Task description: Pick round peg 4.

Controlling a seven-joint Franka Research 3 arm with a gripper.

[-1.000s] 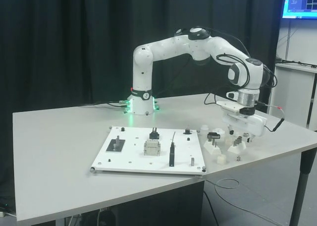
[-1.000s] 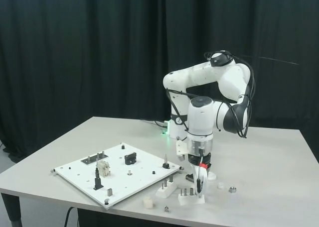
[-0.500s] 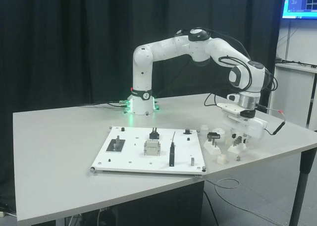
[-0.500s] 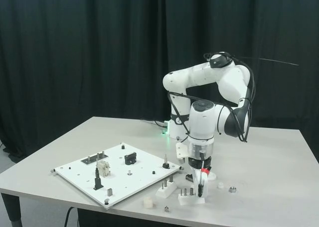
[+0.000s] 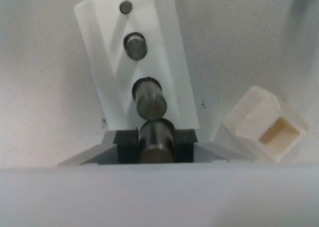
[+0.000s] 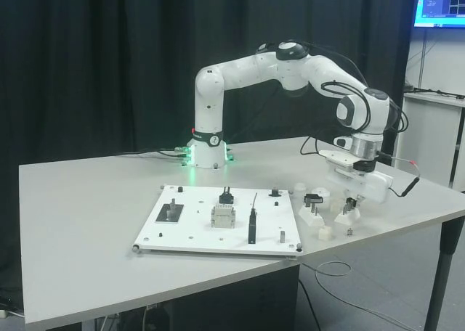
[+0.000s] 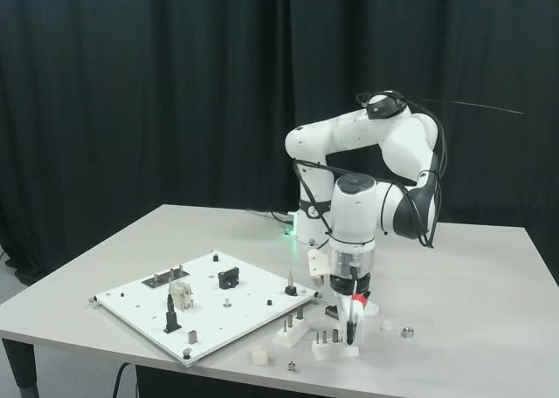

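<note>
Gripper (image 5: 155, 146) fingers straddle round peg 4 (image 5: 156, 137), closure unclear to you; tilted lift could jam peg in white holder (image 5: 107, 53).

Room views evenly lit from overhead, black curtain behind soaks up light. Soft shadows under my arm on tabletop (image 6: 87, 200). Green glow at my base (image 6: 208, 151). Wrist view washed-out, blurred up close; my claw (image 5: 155, 146) body fills near edge, unfocused.
</note>
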